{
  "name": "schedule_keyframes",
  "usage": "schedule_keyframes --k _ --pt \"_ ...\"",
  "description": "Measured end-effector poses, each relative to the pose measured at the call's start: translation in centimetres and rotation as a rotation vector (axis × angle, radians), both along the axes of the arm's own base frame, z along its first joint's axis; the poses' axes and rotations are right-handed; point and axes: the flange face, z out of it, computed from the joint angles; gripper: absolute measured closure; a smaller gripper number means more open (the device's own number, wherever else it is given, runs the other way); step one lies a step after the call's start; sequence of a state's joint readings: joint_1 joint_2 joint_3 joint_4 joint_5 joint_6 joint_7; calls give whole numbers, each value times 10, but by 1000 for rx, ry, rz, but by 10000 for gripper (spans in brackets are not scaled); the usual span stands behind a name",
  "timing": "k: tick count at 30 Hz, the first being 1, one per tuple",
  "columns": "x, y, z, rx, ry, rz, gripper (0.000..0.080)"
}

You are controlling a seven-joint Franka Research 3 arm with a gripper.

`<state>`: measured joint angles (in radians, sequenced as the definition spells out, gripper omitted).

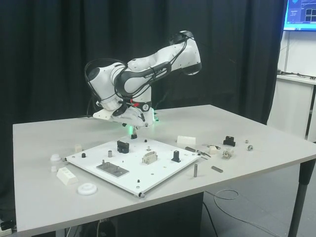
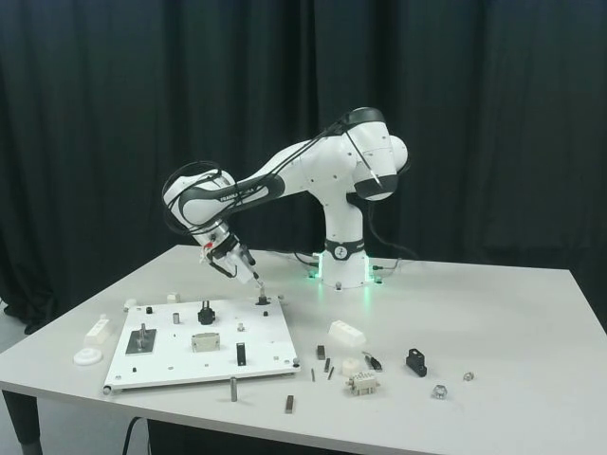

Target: Remove Ethernet.

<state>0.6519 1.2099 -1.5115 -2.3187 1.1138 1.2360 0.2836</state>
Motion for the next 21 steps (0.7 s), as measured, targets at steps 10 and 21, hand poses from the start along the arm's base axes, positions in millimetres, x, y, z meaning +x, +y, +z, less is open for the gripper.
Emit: schedule_keyframes --k 10,21 --pt "-8 6 -7 4 -7 -9 3" --pt "-10 8 -13 0 -21 -21 3"
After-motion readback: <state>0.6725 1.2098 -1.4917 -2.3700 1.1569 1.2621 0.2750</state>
